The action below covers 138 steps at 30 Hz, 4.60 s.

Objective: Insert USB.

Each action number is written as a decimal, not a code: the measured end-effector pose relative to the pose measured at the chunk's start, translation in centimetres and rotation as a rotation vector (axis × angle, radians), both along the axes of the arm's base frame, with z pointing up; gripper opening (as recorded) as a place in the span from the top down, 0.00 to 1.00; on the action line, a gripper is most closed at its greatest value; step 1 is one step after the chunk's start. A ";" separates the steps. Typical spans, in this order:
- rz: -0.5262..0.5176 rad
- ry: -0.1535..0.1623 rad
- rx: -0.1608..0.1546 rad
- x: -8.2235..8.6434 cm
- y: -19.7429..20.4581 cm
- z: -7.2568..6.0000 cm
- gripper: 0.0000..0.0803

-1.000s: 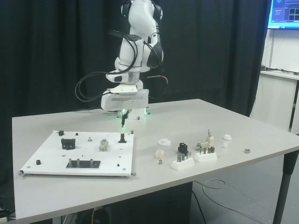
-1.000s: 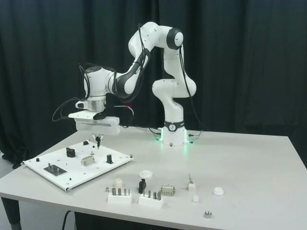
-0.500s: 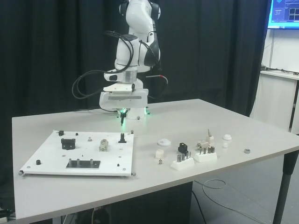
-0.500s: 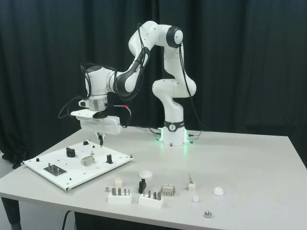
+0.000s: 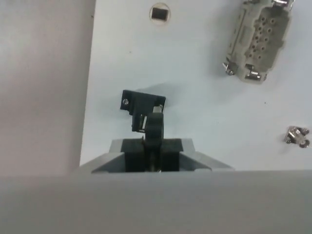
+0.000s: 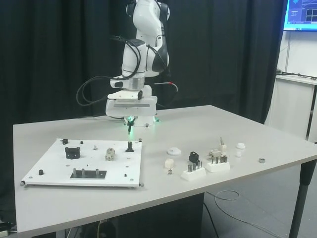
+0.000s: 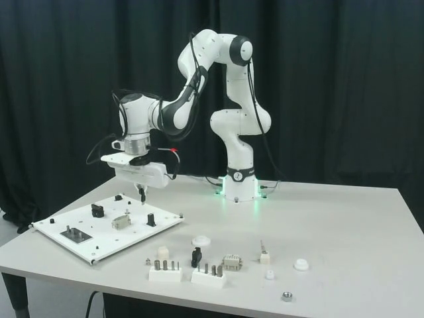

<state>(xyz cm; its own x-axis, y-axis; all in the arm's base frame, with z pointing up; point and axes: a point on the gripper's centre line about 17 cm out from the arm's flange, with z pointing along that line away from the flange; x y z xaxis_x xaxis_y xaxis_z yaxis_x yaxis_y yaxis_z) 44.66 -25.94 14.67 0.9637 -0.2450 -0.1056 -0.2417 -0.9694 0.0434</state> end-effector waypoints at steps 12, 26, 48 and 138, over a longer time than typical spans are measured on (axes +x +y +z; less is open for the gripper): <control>-0.064 -0.064 0.000 -0.9 0.4 -0.7 0.92; -0.072 -0.091 0.007 -2.1 1.2 -2.0 0.92; -0.143 -0.088 0.012 -2.9 1.3 -2.8 0.92; -0.149 -0.106 0.014 -2.2 1.3 -4.7 0.92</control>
